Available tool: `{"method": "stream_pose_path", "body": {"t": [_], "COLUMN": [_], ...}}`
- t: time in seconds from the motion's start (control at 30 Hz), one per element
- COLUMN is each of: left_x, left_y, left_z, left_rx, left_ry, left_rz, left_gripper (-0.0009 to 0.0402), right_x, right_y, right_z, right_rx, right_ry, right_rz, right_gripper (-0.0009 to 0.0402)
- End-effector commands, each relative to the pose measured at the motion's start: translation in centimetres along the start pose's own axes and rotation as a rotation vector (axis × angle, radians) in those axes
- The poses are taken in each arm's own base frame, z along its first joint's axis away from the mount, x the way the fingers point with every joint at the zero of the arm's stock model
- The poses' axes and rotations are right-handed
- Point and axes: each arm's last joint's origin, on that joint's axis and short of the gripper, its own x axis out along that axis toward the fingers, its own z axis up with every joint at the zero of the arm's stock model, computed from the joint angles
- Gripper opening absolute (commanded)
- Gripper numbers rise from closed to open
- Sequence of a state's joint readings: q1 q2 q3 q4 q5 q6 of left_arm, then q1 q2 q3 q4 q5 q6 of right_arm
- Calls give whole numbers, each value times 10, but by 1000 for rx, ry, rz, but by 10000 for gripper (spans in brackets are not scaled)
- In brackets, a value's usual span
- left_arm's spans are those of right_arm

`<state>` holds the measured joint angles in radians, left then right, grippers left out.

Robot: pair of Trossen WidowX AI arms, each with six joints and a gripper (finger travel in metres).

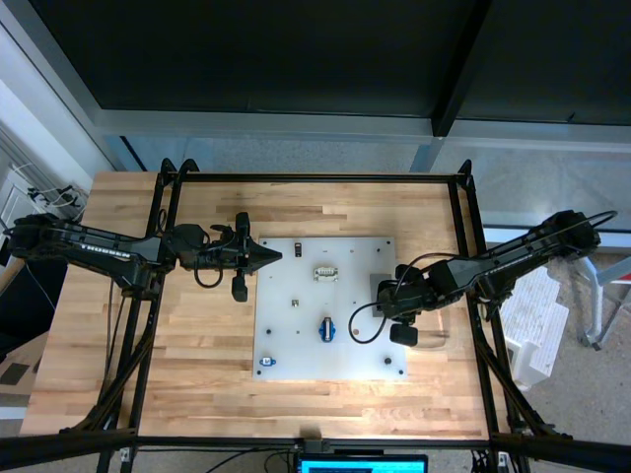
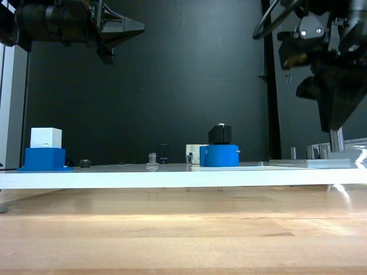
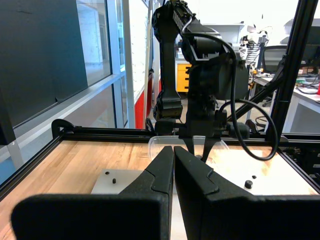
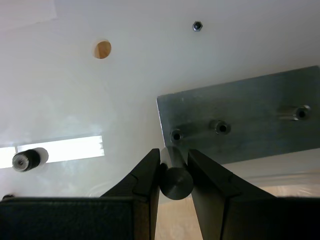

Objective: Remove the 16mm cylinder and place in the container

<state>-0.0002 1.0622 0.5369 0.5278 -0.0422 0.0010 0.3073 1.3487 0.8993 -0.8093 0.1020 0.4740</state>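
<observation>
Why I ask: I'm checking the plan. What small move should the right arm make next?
Probably carry the right gripper, shut on the 16mm cylinder lifted out of the grey block, over the container before opening. The left gripper hangs shut above the board edge.

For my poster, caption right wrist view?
Right gripper pinches metal peg by grey block; left gripper hovers at board's left edge.

board (image 4: 75,100): glossy white, smooth
16mm cylinder (image 4: 175,176): smooth silvery metal
right gripper (image 4: 174,158): matt black, clamping the 16mm cylinder at the board's right edge
left gripper (image 3: 174,150): matt black, fingers together, above the board's left edge
block (image 4: 250,115): brushed grey metal
container (image 3: 151,142): clear plastic
table (image 1: 197,394): pale wood
</observation>
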Motion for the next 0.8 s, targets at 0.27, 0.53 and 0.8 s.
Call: {"method": "stream_pose_path", "body": {"t": [0.27,0.53,0.8], "left_x": [0,0,0], "left_y": [0,0,0], "left_z": [0,0,0], "left_rx": [0,0,0], "left_ry": [0,0,0], "left_rz": [0,0,0], "left_gripper": [0,0,0], "right_x": [-47,-56,-55], "right_y": [0,-1,-3], "right_z": [12,14,8], "right_rx": [-21,-36,-37], "right_ry": [-16,-20,-10], "right_rz": [-24,-31,-36], "right_gripper": [0,0,0]}}
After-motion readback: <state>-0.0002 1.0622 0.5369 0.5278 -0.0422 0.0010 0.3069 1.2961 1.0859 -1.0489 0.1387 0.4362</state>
